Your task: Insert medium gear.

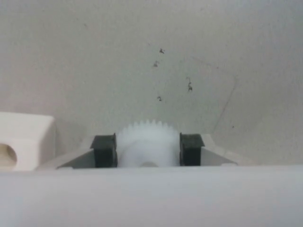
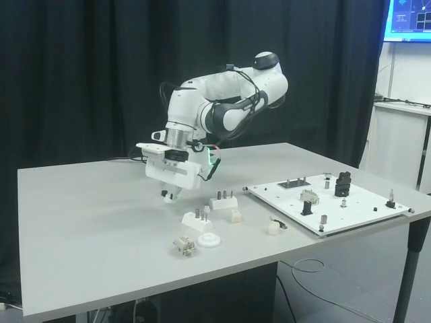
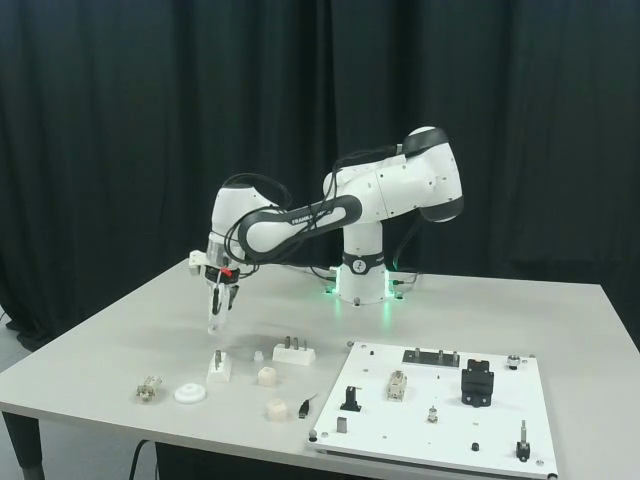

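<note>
Wrist view: I find the gripper (image 1: pixel 147 150) clamped on the medium gear (image 1: pixel 148 142), a black pad on each side, teeth showing above the fingers. A white block (image 1: pixel 26 139) sits at the picture's edge, over bare grey table (image 1: pixel 142 56).

First room view: I see the gear held clear above the table, near the white peg base (image 2: pixel 196 219) and on the arm's side of it. A larger white gear (image 2: pixel 210 240) lies just beyond that base.

Second room view: the fingers hang almost straight above the peg base (image 3: pixel 218 366). I judge the carry under way; I would keep the gear level, centre its bore over the free peg, then lower slowly.
</note>
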{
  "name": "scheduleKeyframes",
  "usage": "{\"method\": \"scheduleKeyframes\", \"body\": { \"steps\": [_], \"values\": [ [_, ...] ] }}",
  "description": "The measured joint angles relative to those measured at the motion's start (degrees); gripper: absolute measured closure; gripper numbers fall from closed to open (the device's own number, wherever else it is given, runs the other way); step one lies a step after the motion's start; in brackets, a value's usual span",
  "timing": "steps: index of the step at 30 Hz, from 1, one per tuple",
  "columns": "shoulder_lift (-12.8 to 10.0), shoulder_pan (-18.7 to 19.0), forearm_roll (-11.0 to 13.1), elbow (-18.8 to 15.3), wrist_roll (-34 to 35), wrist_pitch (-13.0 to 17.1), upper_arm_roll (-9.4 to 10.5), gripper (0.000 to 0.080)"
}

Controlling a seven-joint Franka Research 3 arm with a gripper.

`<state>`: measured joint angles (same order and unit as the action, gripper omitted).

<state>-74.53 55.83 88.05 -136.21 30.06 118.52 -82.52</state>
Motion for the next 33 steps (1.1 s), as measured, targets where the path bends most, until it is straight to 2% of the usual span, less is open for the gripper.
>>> {"method": "scheduleKeyframes", "body": {
  "steps": [33],
  "values": [
    [0.0, -0.5, -0.7, 0.6, 0.0, 0.0, -0.51, 0.0519]
  ]
}}
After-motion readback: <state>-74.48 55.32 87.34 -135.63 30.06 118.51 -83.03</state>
